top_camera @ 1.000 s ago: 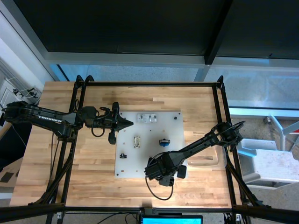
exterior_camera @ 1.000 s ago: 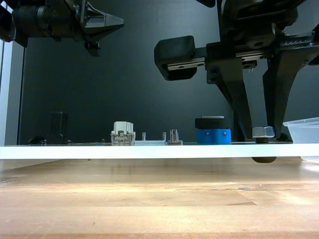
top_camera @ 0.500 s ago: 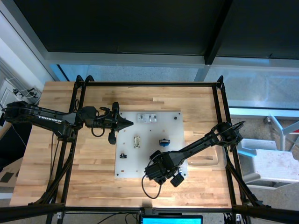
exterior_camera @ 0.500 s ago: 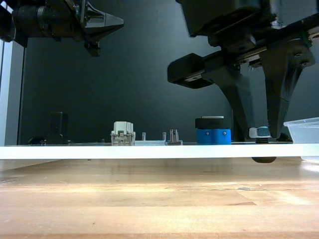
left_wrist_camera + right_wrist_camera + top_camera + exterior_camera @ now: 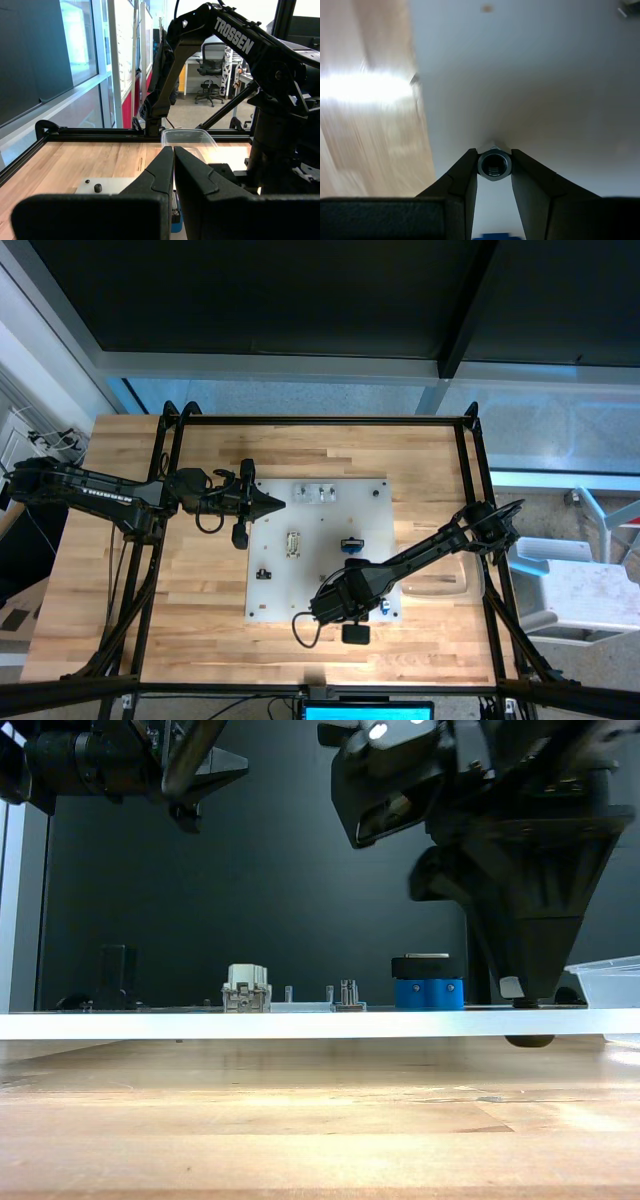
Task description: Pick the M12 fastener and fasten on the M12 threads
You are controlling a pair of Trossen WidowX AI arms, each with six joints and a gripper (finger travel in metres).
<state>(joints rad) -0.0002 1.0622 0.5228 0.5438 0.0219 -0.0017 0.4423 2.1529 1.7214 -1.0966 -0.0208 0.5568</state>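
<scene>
Right beside my right gripper (image 5: 494,151) sits the clear tray (image 5: 608,985); that gripper pinches the nut (image 5: 494,165). My left gripper (image 5: 278,504) hangs far off, pressed together.

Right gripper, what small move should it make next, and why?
Probably twist with light downward pressure: the right gripper is shut on the nut, which sits atop the stud. The left gripper hangs shut over the board's left edge.

Left gripper (image 5: 280,504) aloft, right gripper (image 5: 493,156) low
</scene>
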